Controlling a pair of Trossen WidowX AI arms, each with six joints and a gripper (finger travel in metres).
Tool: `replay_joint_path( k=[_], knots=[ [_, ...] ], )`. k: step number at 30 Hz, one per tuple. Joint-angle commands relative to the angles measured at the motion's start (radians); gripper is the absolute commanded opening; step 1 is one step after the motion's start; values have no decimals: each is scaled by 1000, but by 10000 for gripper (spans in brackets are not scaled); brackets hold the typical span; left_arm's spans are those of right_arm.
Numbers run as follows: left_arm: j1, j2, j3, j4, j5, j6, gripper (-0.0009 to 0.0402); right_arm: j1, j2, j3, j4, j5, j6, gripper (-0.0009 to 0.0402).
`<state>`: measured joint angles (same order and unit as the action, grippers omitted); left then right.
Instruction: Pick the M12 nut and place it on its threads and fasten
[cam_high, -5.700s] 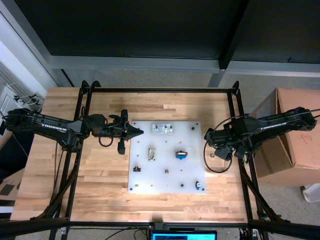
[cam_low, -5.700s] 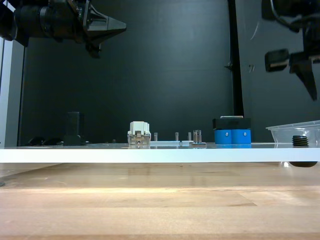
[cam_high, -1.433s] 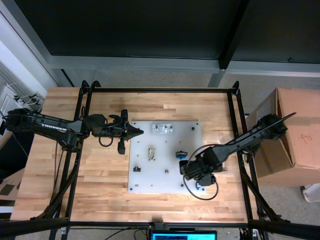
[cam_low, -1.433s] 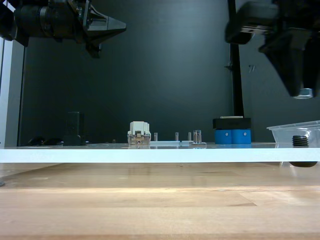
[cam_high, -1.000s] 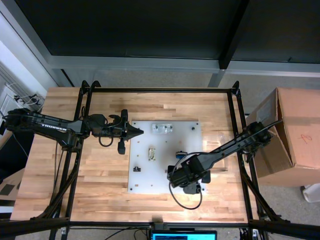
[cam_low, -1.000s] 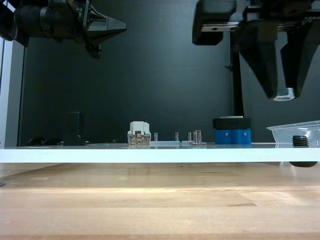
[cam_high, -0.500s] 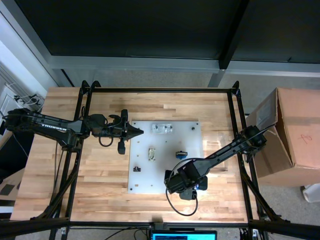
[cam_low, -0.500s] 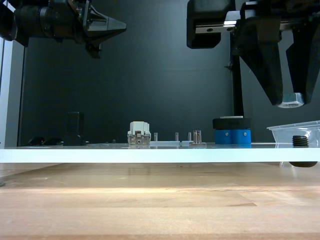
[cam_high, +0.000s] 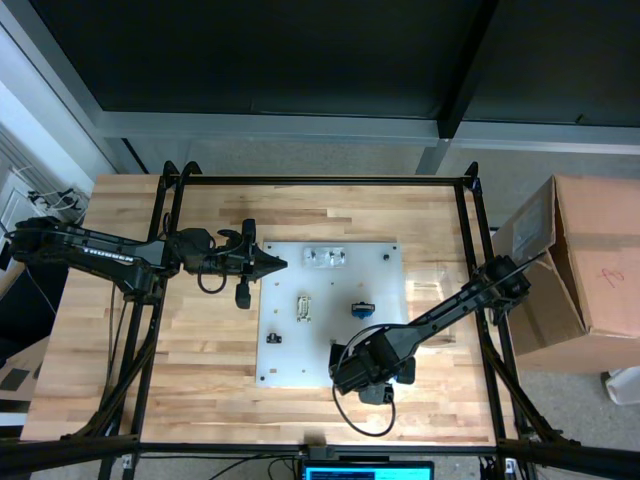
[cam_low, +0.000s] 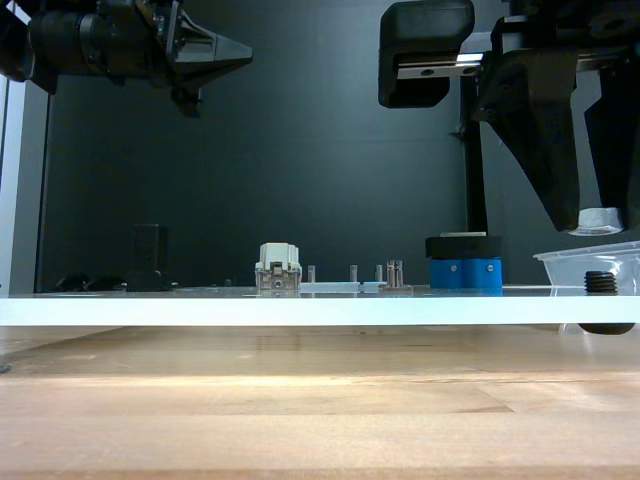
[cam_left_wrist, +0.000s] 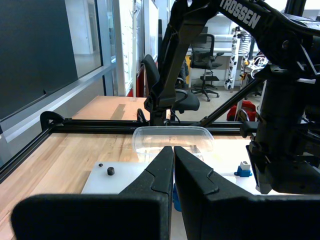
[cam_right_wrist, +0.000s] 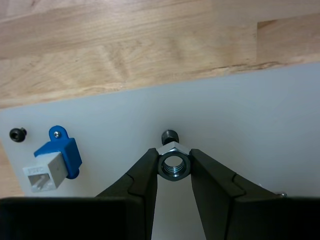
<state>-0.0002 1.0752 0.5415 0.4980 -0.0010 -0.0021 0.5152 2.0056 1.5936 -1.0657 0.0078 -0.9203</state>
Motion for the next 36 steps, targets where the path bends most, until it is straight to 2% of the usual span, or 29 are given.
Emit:
replay_joint_path(
  k=[1, 7, 36],
  knots=[
    [0, 0, 0, 0, 0, 0, 0, 5, 18, 3, 0, 1, 23, 20],
    [0, 0, 0, 1, 0, 0, 0, 6, 52, 40, -15, 2, 37, 20],
    [0, 0, 0, 0, 0, 0, 0, -5, 51, -21, 42, 1, 14, 20]
  ],
)
